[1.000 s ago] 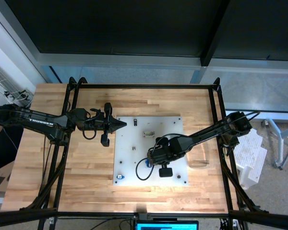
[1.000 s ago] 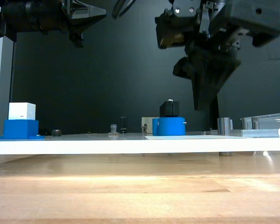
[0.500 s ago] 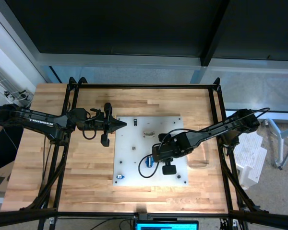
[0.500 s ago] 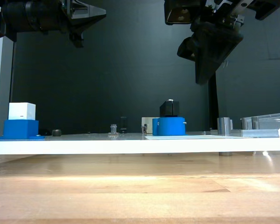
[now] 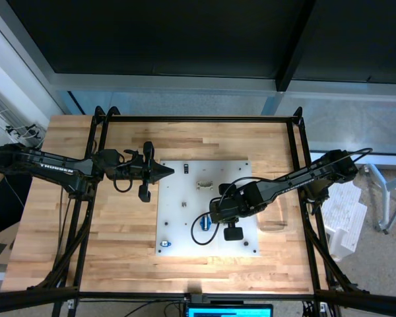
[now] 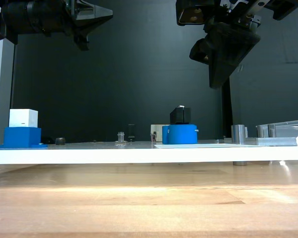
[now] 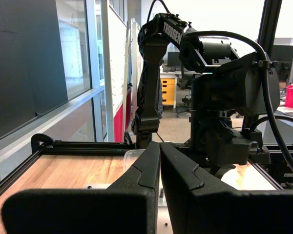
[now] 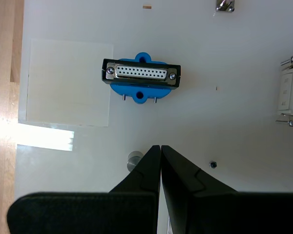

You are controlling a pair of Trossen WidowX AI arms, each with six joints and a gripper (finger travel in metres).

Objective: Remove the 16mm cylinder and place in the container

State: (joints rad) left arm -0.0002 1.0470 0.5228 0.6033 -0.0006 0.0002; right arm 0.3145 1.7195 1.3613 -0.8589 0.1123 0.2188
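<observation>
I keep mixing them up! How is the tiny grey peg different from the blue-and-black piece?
The round dark-grey metal peg is far smaller than the blocky blue-and-black connector. The peg is plain; the connector has rows of tiny pins. The right gripper, jaws shut, hangs nearer the peg than the connector. Both stand on the white board. The left gripper, jaws shut, hovers over the board's left edge.

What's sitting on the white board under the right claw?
A small grey peg, partly hidden by the shut right gripper; a blue connector lies beyond. The left gripper, shut, hangs near the left edge of the board.
</observation>
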